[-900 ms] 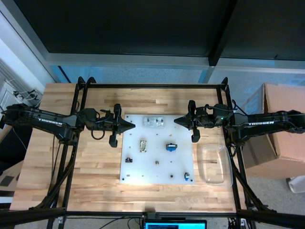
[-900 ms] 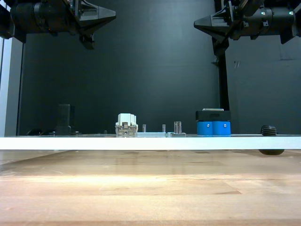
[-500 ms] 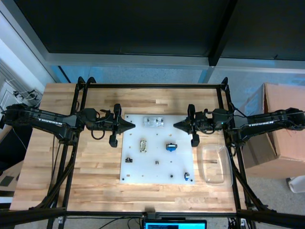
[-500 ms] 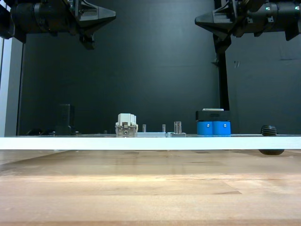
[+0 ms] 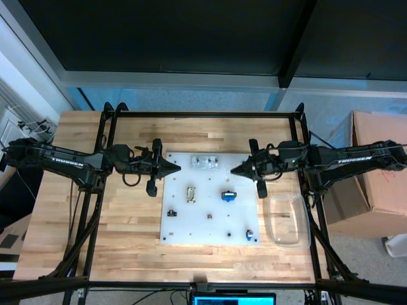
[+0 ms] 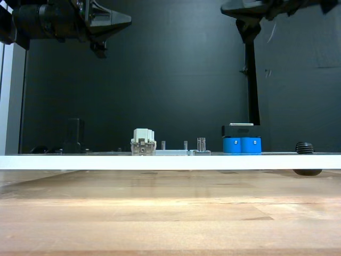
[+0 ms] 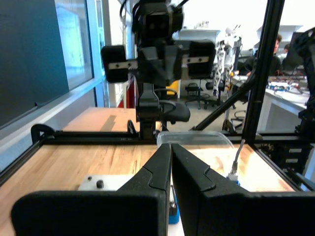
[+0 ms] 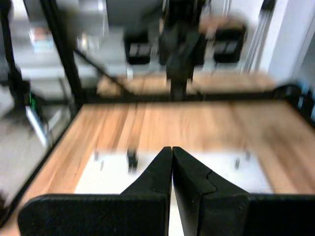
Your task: Remove the RJ45 connector from the taskboard and place in the container
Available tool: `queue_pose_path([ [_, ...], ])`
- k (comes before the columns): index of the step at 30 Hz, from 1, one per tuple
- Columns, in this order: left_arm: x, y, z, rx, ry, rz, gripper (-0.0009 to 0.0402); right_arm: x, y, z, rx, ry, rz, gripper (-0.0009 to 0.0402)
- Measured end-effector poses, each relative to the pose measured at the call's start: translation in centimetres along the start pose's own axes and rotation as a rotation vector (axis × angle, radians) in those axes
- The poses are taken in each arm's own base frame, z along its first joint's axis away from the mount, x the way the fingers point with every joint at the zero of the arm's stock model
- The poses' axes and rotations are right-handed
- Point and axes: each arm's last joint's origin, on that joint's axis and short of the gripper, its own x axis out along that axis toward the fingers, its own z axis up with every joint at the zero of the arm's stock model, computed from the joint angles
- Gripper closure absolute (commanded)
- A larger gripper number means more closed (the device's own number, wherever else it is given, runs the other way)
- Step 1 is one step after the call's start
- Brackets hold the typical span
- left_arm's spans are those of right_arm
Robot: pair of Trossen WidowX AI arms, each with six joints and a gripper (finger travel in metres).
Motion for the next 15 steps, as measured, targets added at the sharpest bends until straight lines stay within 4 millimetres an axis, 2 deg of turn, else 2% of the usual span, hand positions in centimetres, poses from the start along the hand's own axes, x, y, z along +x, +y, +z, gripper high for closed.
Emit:
queue_pose_path([
  [6, 0.0, 0.0, 0.0, 0.0, 0.002, 0.0, 0.0393, 0.1, 2.3, 0.9, -0.017, 0.268, -0.024, 0.0394],
  [15, 0.0, 0.0, 0.0, 0.0, 0.001, 0.0, 0.0393, 0.3, 5.7, 0.9, 0.006, 0.538, 0.007, 0.0393],
])
